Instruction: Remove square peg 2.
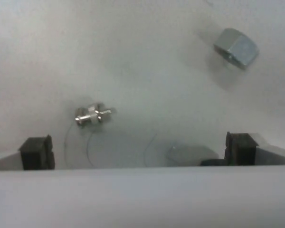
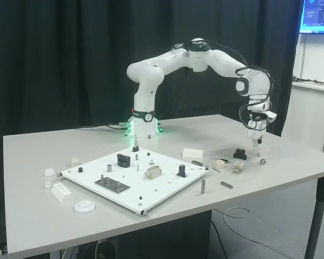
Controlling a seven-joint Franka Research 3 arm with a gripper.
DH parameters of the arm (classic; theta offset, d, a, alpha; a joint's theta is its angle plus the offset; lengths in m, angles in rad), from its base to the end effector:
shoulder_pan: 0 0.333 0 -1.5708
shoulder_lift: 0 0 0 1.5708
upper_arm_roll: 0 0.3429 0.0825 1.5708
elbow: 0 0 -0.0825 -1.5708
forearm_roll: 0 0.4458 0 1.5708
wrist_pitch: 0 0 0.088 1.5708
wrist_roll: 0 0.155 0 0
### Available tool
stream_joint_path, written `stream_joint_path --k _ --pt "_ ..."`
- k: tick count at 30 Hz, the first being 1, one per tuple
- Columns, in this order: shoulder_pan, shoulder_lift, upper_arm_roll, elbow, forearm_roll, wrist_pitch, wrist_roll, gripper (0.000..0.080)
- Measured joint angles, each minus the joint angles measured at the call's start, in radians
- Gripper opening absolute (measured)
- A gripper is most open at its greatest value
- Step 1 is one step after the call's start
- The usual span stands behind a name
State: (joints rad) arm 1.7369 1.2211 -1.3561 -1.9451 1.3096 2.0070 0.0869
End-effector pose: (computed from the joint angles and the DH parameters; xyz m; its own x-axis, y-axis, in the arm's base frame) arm 0.5671 0.3476 0.1719 0.9699 -0.2126 0.1186 -0.2129 -0.9770 -0.0107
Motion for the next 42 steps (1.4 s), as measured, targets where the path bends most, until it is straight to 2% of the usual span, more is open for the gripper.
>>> stream_joint_path --k 9,18,31,36,42 --pt "-0.014 -0.001 -0.021 0.001 -0.043 -0.016 -0.006 0.0800" --pt "-0.039 -0.001 -0.068 0.000 -0.107 -0.067 -0.047 0.0800" --pt "-0.086 -0.002 -0.173 -0.040 -0.249 -0.207 -0.186 0.0800" --pt "-0.105 -0.002 -0.216 -0.079 -0.291 -0.249 -0.250 0.0800" --pt "-0.128 -0.002 -0.259 -0.143 -0.331 -0.273 -0.321 0.0800"
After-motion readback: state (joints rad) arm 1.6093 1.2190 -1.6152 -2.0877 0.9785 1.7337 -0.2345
